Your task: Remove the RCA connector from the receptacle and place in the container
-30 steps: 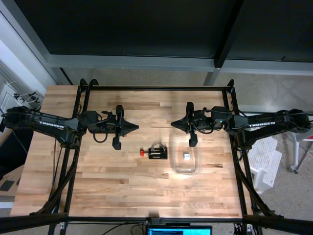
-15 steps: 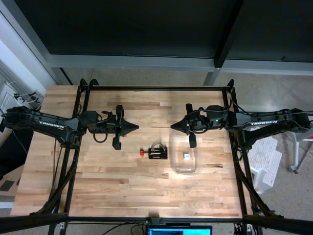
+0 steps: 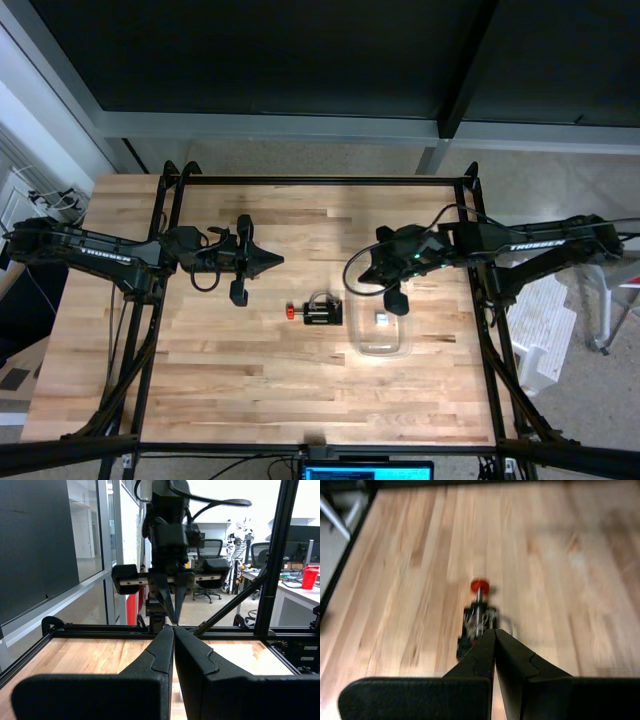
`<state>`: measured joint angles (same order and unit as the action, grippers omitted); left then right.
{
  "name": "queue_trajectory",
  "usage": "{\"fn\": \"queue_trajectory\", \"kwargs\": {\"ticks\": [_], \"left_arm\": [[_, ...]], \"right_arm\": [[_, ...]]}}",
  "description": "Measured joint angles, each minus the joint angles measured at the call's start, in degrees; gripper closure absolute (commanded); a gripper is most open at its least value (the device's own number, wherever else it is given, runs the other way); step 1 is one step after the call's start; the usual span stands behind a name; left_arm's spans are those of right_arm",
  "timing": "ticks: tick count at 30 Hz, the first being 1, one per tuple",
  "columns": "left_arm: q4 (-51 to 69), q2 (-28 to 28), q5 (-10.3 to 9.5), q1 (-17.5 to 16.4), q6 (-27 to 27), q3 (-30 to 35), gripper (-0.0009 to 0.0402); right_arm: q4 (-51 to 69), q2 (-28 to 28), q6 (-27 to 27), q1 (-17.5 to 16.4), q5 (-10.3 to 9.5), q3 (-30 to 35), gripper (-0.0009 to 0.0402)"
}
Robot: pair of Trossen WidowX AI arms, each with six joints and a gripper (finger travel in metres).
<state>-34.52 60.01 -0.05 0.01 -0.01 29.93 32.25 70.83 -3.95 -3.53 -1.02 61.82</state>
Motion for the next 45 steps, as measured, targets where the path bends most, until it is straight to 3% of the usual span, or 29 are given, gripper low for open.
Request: {"fn": "queue_trajectory", "kwargs": {"ticks": [4, 7, 13, 18, 23, 28, 32, 39, 45], "left_arm": [[-0.02, 0.00, 0.00, 0.00, 0.00, 0.00, 0.0393], [-0.02, -0.02, 0.02, 0.00, 0.02, 0.00, 0.0393], [-0.02, -0.02, 0.02, 0.00, 0.02, 0.00, 0.0393], [0.00, -0.02, 0.02, 0.00, 0.00, 0.00, 0.0393], [-0.02, 0.00, 0.02, 0.00, 0.00, 0.02, 0.0393], [-0.02, -0.02, 0.00, 0.00, 0.00, 0.00, 0.0393], [-0.02, -0.02, 0.00, 0.00, 0.02, 0.00, 0.0393], [-0.02, -0.02, 0.00, 0.00, 0.00, 0.00, 0.0393], [0.00, -0.02, 0.02, 0.00, 0.00, 0.02, 0.0393]], "right_arm": [[6.71, 4.33, 0.35, -1.38, 0.57, 4.61, 0.0393], [11.28, 7.48, 0.46, -2.49, 2.89, 7.72, 0.0393], [15.43, 12.96, 0.15, -3.52, 3.41, 12.20, 0.0387], [16.92, 16.85, -0.66, -4.76, 6.01, 15.13, 0.0314], [17.68, 19.82, -2.60, -5.16, 7.06, 16.61, 0.0226], [18.10, 23.08, -4.44, -5.49, 7.69, 17.07, 0.0178], [18.08, 25.81, -5.11, -5.97, 7.72, 17.92, 0.0171], [17.20, 29.99, -6.29, -6.62, 9.66, 19.41, 0.0173], [15.67, 32.46, -6.67, -6.82, 9.62, 19.47, 0.0173]]}}
